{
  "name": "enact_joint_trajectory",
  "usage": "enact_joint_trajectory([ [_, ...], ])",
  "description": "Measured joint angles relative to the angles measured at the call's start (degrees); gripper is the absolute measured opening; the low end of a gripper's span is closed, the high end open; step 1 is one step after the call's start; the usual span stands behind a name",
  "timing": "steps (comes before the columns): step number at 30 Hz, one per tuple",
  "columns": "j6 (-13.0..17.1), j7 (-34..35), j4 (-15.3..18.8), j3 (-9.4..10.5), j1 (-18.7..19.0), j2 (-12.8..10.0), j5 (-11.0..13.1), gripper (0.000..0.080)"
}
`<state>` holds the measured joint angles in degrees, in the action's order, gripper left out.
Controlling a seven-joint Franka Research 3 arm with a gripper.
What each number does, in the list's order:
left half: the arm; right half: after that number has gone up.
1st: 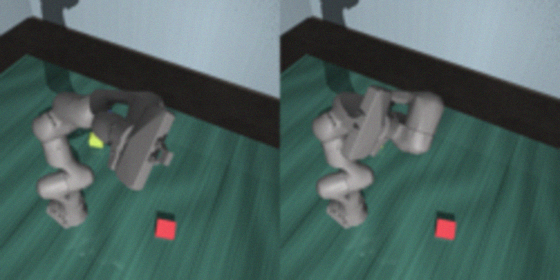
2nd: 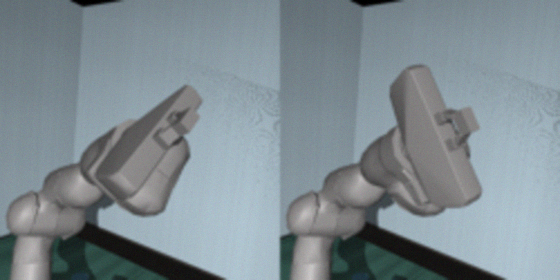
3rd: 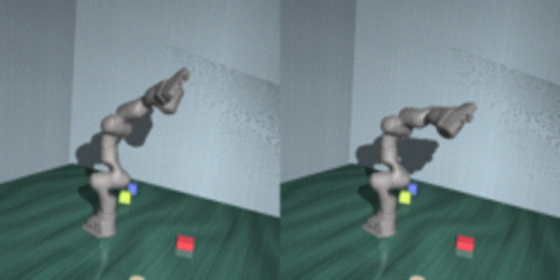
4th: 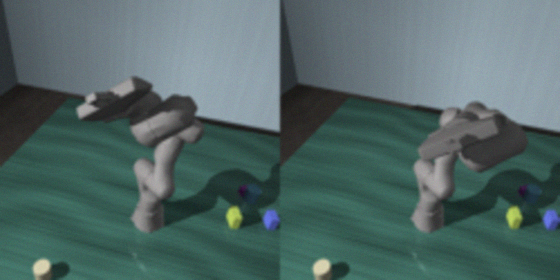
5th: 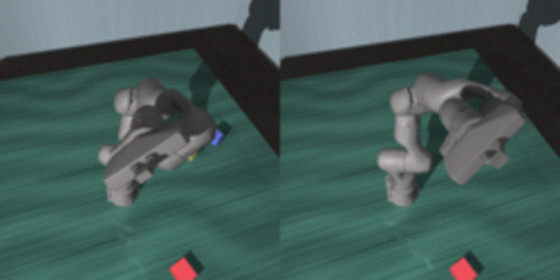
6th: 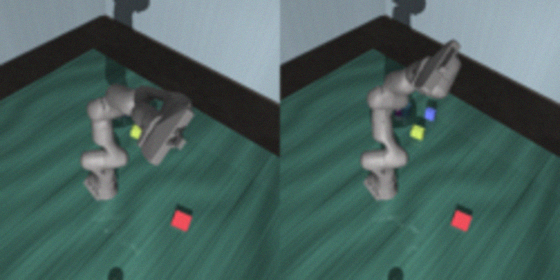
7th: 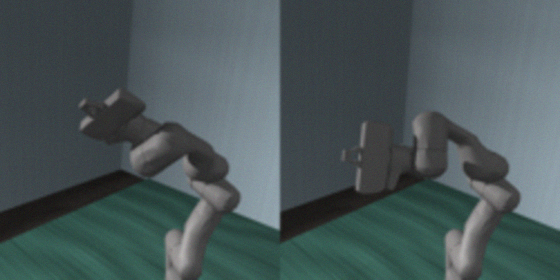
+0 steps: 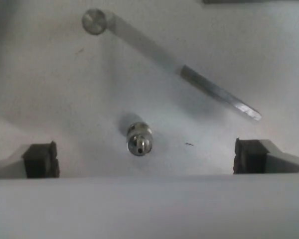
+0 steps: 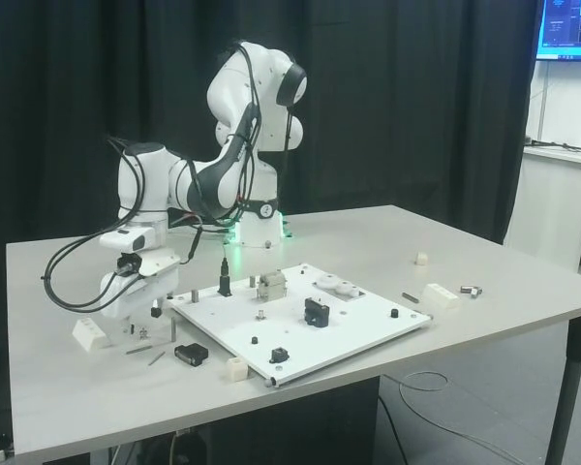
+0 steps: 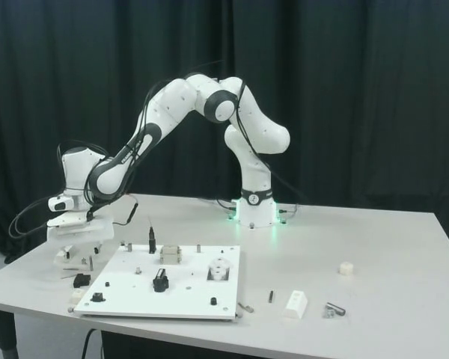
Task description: Remove USB.
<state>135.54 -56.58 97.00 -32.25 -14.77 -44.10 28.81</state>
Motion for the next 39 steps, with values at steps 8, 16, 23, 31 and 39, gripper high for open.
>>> enact_joint_trajectory([
  [8, -2.60, 0.00, -1.78, -0.69, 0.00, 0.00, -0.02, 0.0795],
  [16, -4.33, 0.00, -2.88, -1.16, 0.00, 0.00, -0.02, 0.0800],
  [23, -5.30, 0.14, -3.83, -1.34, 0.00, 0.01, -0.02, 0.0800],
  [31, -7.02, 1.55, -5.60, -1.76, 0.06, 0.02, -0.04, 0.0800],
  [39, -8.42, 3.79, -7.28, -2.36, 0.16, 0.04, -0.35, 0.0800],
])
